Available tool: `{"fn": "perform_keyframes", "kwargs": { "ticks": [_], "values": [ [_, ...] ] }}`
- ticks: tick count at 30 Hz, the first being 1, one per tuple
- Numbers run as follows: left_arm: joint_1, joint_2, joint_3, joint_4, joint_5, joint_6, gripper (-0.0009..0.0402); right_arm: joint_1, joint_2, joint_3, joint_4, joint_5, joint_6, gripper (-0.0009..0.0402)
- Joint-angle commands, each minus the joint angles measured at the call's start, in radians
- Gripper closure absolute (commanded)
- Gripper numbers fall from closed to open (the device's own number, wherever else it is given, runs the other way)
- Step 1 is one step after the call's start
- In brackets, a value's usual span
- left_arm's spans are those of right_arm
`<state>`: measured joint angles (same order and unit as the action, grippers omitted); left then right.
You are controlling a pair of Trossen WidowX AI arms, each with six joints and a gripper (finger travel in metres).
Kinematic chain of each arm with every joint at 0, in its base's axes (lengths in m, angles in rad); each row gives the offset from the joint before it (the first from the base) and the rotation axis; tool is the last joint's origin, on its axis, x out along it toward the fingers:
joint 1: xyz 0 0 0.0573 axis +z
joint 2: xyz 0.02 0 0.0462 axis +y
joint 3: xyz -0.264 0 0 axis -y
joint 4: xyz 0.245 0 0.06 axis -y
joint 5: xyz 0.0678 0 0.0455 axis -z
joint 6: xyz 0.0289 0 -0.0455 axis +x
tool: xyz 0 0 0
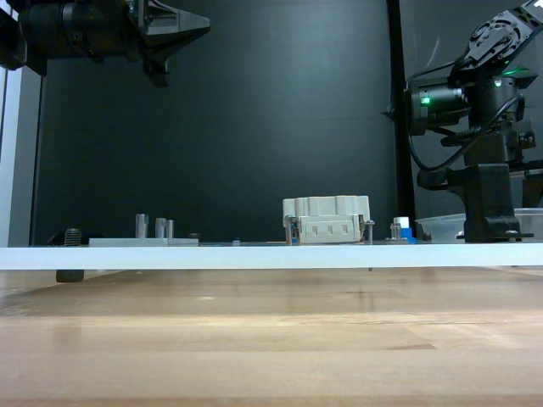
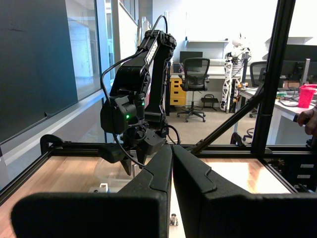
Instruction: Pick the 16mm bar and install on taskboard
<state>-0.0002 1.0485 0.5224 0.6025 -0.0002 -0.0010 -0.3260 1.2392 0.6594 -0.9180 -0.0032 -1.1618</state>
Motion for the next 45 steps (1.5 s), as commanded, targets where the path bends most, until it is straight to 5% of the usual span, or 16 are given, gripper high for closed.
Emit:
{"fn": "perform_keyframes", "kwargs": {
  "ticks": [1,7,20,45],
  "values": [
    [0.0,0.0,0.0,0.0,0.0,0.0,0.0393,0.0,-0.001,0.0,0.003,0.0,0.0,0.0197],
    [0.0,0.0,0.0,0.0,0.0,0.0,0.0393,0.0,-0.001,-0.004,0.003,0.001,0.0,0.0205],
    [0.0,0.0,0.0,0.0,0.0,0.0,0.0393,0.0,-0.001,-0.005,0.004,0.002,0.0,0.0298],
    [0.0,0.0,0.0,0.0,0.0,0.0,0.0393,0.004,-0.022,0.047,-0.049,0.012,0.022,0.0382]
  ]
}}
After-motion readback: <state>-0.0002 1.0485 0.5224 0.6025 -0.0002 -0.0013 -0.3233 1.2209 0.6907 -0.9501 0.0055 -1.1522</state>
